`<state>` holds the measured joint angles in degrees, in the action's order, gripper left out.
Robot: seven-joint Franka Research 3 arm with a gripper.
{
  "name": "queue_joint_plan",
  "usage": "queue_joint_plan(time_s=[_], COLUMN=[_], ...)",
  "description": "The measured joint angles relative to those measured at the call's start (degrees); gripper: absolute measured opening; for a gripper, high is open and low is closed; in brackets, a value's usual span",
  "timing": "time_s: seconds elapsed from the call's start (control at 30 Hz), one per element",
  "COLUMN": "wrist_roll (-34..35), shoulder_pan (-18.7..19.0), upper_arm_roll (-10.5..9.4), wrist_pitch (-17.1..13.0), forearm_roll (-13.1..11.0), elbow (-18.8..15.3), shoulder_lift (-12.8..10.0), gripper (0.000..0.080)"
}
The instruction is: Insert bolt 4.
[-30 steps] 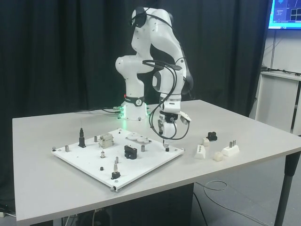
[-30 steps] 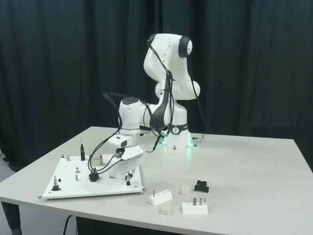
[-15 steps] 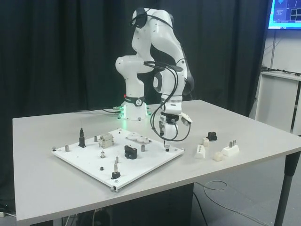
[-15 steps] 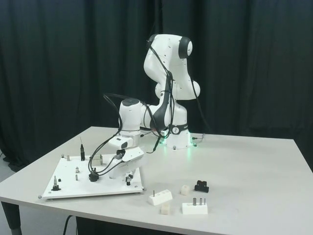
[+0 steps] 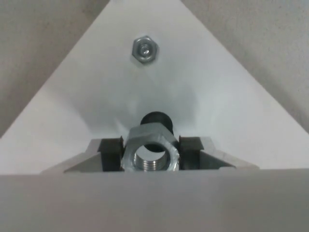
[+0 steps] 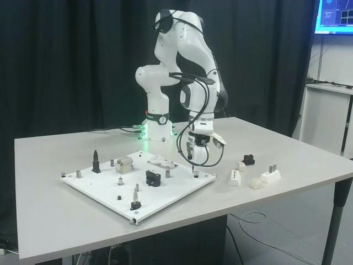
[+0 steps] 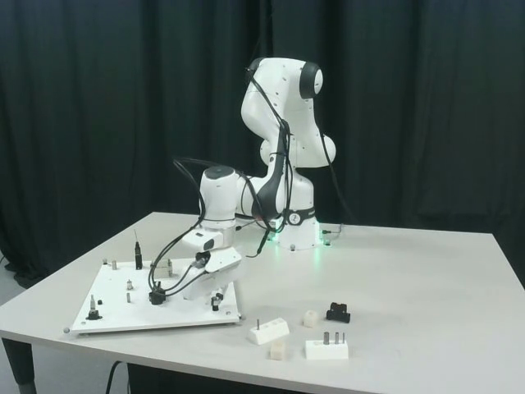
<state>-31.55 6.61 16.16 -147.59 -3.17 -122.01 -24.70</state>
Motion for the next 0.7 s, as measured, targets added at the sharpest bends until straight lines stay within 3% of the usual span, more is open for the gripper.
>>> queue_joint_plan(time_s=[0.7], wrist_roll=[-0.26], shoulder_pan=[0.0], upper_arm_roll=[-0.08], wrist_pitch=[1.73], forearm_roll=[-0.68], elbow=[1.41], shoulder_lift=[-0.67], gripper=[0.0243])
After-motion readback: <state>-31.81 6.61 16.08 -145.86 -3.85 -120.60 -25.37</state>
